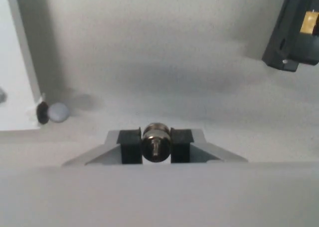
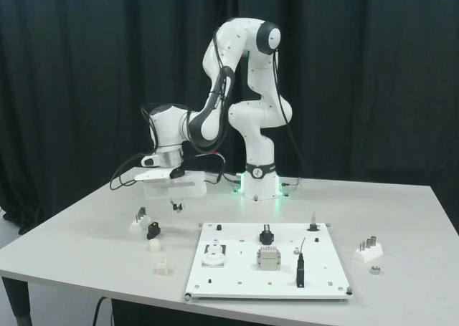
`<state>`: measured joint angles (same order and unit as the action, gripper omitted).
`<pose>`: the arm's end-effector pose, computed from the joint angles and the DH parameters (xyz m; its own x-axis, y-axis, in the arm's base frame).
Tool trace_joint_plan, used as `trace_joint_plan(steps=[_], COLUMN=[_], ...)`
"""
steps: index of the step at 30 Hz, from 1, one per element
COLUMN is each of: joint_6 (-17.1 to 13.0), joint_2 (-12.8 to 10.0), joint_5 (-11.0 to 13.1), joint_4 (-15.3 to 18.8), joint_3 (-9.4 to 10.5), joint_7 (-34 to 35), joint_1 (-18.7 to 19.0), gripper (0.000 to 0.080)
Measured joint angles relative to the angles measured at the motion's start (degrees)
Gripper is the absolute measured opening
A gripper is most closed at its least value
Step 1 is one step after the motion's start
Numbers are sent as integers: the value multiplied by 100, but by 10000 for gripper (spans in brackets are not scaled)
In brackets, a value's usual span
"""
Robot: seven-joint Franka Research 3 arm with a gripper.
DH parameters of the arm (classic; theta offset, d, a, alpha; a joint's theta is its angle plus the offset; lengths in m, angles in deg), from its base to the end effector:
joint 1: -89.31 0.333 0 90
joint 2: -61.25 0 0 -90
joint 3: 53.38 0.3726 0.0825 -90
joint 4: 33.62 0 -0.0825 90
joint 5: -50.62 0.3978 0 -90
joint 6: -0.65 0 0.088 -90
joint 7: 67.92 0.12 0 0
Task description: Insert BNC.
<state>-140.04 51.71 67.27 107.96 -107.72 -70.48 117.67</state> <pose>0.4284 -0.2111 0.2774 0.7966 -0.5965 -0.0983 -0.6014 -0.7984 -0.0293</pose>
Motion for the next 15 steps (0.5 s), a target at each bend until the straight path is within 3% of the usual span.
trace_joint_plan(steps=[15], joint_6=[327], joint_2=[364], joint_5=[-507], joint_4=[-109], joint_3=[14], joint_7=[488], joint_1=[218], gripper=[117])
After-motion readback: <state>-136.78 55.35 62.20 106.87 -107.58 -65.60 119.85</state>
